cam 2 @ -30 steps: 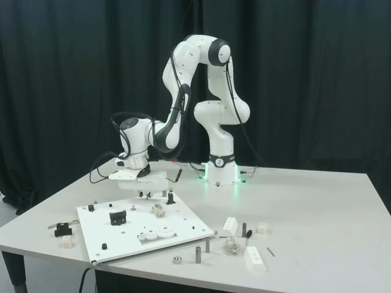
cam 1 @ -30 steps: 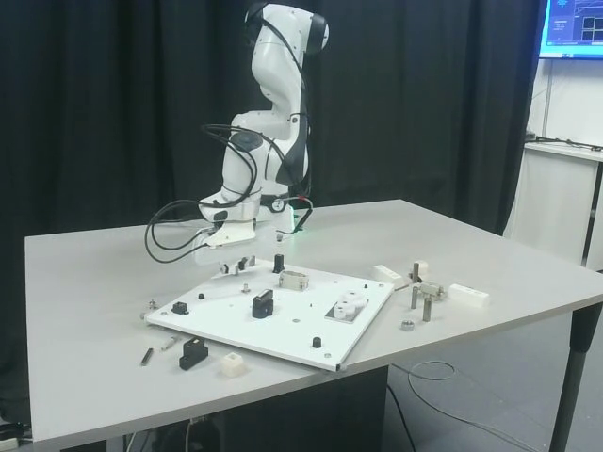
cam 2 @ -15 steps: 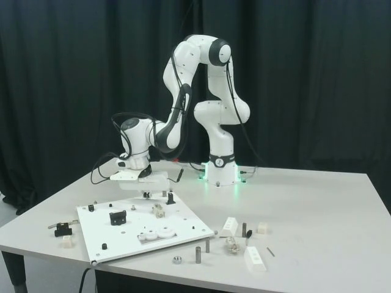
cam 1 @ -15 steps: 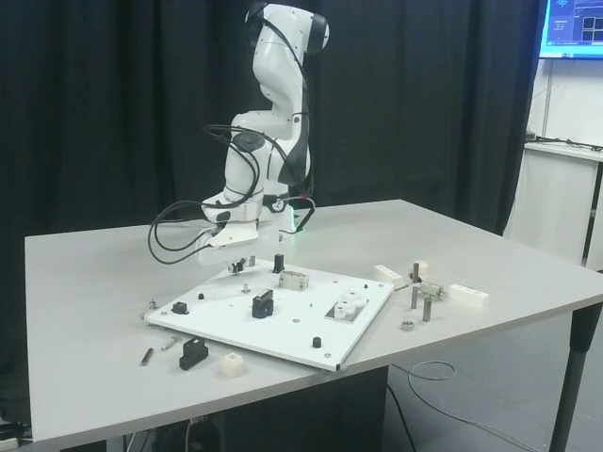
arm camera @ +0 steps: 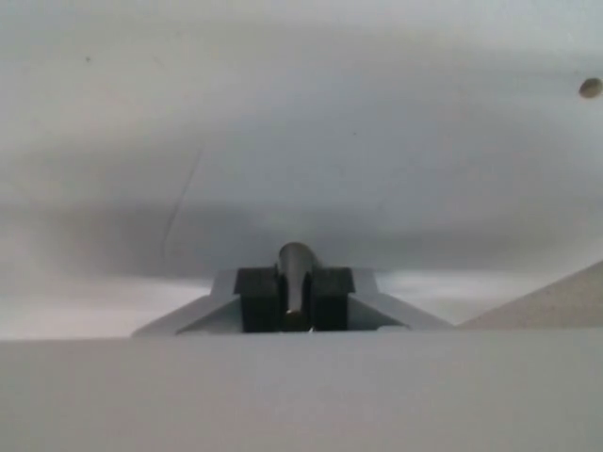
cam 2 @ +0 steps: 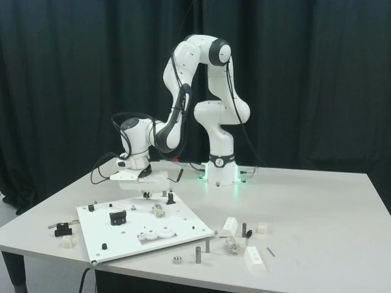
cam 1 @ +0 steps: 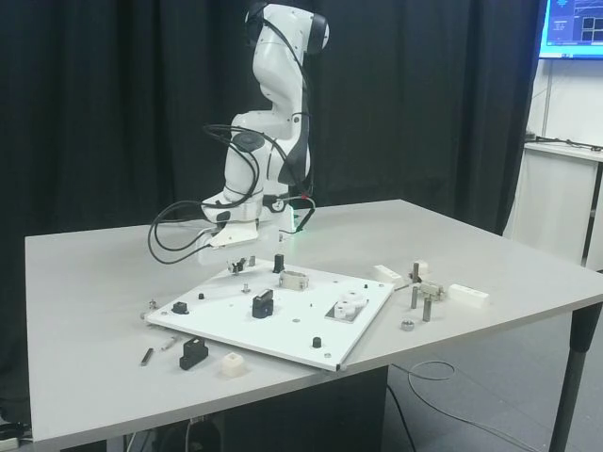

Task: Remove round peg 2.

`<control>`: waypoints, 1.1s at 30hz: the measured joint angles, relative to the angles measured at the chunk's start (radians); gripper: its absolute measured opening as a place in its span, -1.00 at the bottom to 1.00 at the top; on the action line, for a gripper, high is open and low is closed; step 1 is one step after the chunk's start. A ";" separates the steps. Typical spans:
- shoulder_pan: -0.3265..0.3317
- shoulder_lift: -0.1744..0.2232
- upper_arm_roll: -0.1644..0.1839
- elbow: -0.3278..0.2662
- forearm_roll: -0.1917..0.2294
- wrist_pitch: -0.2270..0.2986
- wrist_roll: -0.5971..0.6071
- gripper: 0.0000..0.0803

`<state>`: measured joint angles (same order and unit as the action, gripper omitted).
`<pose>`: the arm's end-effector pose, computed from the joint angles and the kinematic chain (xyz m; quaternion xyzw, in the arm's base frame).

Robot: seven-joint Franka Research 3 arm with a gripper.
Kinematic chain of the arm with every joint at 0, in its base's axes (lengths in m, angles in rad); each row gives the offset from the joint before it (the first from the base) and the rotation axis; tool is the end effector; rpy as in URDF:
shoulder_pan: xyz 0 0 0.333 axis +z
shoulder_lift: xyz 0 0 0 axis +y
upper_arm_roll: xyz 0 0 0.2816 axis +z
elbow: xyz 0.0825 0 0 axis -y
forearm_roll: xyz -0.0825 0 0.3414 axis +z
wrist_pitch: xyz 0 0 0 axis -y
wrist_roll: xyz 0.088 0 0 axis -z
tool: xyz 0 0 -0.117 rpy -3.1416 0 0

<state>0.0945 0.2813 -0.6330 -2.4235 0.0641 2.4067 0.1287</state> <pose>0.3659 -0.2352 0.1929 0.9270 -0.3496 -0.1299 0.0389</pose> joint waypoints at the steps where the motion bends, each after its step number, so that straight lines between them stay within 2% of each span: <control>1: 0.000 0.000 0.000 0.000 0.000 0.000 0.000 -0.83; 9: 0.000 -0.007 -0.002 0.003 -0.008 -0.012 -0.004 -0.83; 19: 0.000 -0.041 -0.007 0.020 -0.042 -0.074 -0.004 -0.83; 26: 0.000 -0.086 -0.011 0.039 -0.068 -0.143 -0.003 -0.83; 33: 0.002 -0.142 -0.011 0.065 -0.122 -0.220 0.022 -0.83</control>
<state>0.0966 0.1394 -0.6444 -2.3587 -0.0579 2.1872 0.1503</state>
